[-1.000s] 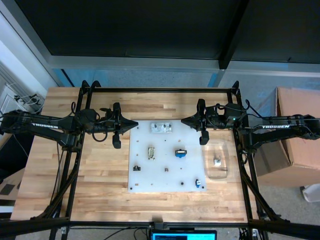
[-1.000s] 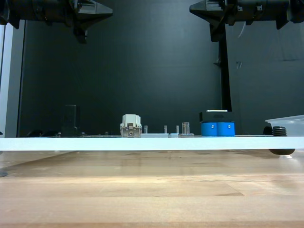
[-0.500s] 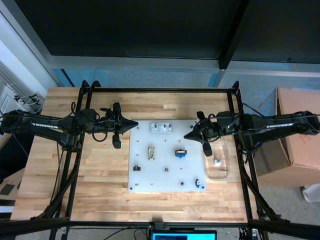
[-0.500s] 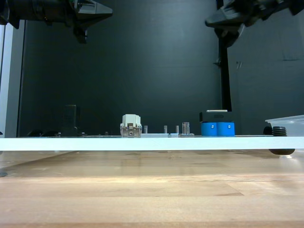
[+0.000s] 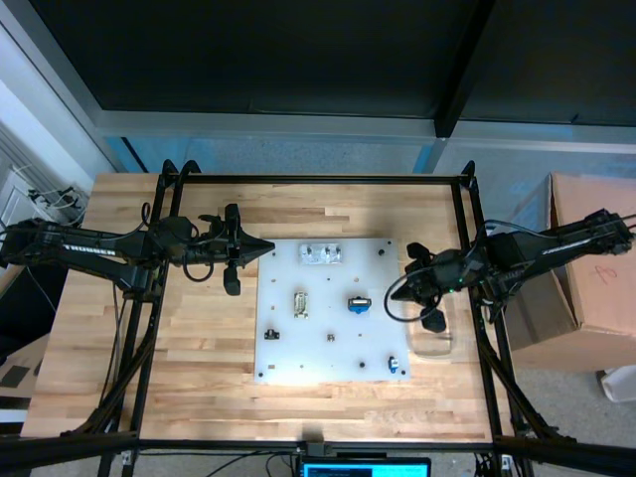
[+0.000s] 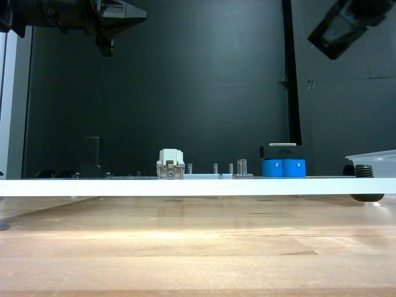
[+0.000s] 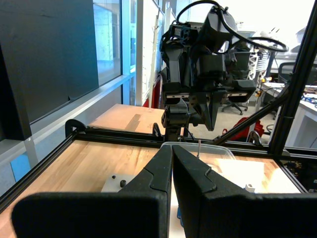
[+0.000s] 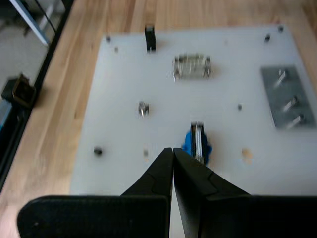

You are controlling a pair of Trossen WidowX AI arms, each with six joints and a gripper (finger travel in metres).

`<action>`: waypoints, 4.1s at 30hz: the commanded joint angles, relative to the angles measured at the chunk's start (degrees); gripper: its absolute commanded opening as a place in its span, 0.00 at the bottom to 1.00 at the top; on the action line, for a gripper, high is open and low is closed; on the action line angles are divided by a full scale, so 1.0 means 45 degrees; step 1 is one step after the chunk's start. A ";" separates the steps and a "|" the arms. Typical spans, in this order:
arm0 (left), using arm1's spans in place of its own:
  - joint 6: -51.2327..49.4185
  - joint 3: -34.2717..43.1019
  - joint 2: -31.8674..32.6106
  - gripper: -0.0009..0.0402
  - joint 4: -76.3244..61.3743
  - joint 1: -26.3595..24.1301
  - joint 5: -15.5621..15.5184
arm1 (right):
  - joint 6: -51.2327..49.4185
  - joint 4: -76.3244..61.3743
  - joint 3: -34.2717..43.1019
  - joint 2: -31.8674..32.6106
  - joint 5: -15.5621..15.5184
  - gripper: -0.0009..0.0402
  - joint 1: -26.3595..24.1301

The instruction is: Pick the RJ45 connector and install on the taskboard

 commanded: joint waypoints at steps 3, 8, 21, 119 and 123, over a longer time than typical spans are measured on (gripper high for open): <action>0.0000 0.0000 0.0000 0.02 0.0000 0.0005 0.0000 | 0.0510 -0.1404 0.0520 0.0000 0.0049 0.02 0.0466; 0.0000 0.0000 0.0000 0.02 0.0000 0.0000 0.0000 | 0.0583 -0.2453 0.1073 0.0000 0.0389 0.02 0.0685; 0.0000 0.0000 0.0000 0.02 0.0000 0.0005 0.0000 | 0.1282 -0.4945 0.1914 0.0019 0.0248 0.02 0.0894; 0.0000 0.0000 0.0000 0.02 0.0000 0.0005 0.0000 | 0.3283 -0.4250 -0.3619 0.2686 -0.0996 0.39 0.2424; 0.0000 0.0000 0.0000 0.02 0.0000 0.0000 0.0000 | 0.3521 -0.3925 -0.3973 0.2681 -0.1044 0.37 0.2443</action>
